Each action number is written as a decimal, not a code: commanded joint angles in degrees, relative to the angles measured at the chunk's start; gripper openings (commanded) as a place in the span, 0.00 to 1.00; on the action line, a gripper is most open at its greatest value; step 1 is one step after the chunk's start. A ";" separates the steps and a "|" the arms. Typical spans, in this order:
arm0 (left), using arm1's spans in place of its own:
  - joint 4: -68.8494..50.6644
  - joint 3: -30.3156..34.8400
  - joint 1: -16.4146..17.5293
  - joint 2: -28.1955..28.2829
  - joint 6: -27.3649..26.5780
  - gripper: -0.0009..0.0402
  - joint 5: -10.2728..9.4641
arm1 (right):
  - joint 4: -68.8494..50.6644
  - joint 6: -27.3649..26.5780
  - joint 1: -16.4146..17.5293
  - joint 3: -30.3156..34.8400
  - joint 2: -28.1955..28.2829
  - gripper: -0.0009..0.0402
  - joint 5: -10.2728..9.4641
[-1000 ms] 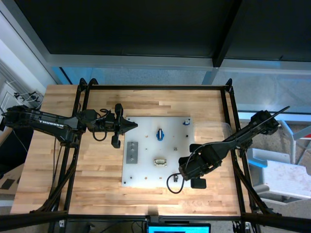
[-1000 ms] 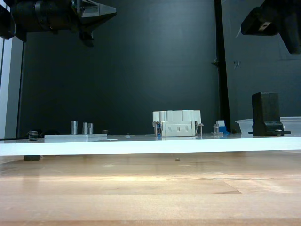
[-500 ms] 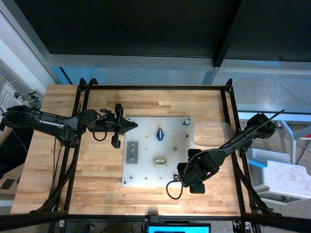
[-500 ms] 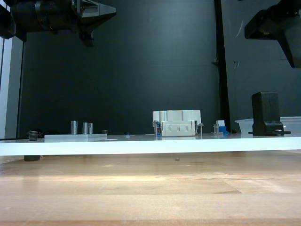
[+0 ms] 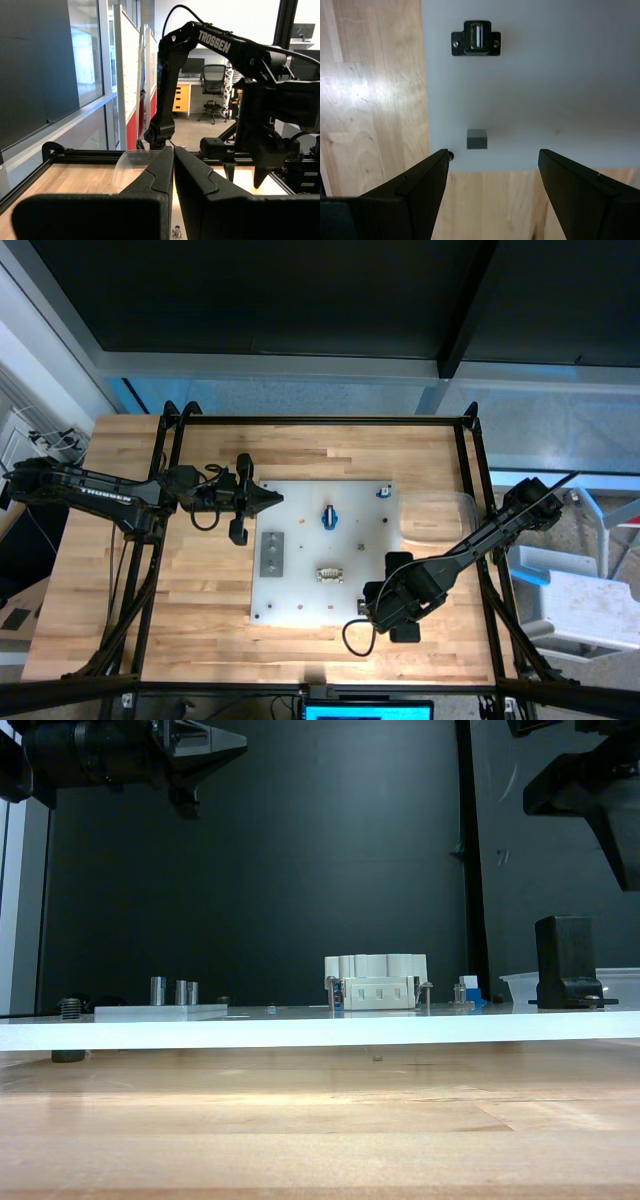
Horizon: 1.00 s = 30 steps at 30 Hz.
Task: Pick the 16mm bar from the taskboard and place it in the container
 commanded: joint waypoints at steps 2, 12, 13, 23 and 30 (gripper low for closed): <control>-0.02 0.02 0.02 0.02 0.00 0.02 0.02 | 1.49 0.11 0.15 -1.92 -0.04 0.63 -0.39; -0.02 0.02 0.00 0.02 0.00 0.02 0.02 | 7.34 0.11 0.39 -6.93 -0.04 0.63 -1.66; -0.02 0.02 0.00 0.02 0.00 0.02 0.02 | 7.74 0.11 0.42 -7.23 -0.04 0.63 -1.66; -0.02 0.02 0.02 0.02 0.00 0.02 0.04 | 11.41 0.02 0.42 -10.16 -0.04 0.63 -1.49; -0.02 0.02 0.02 0.02 0.00 0.02 0.02 | 13.03 0.11 0.42 -11.74 -0.04 0.63 -1.42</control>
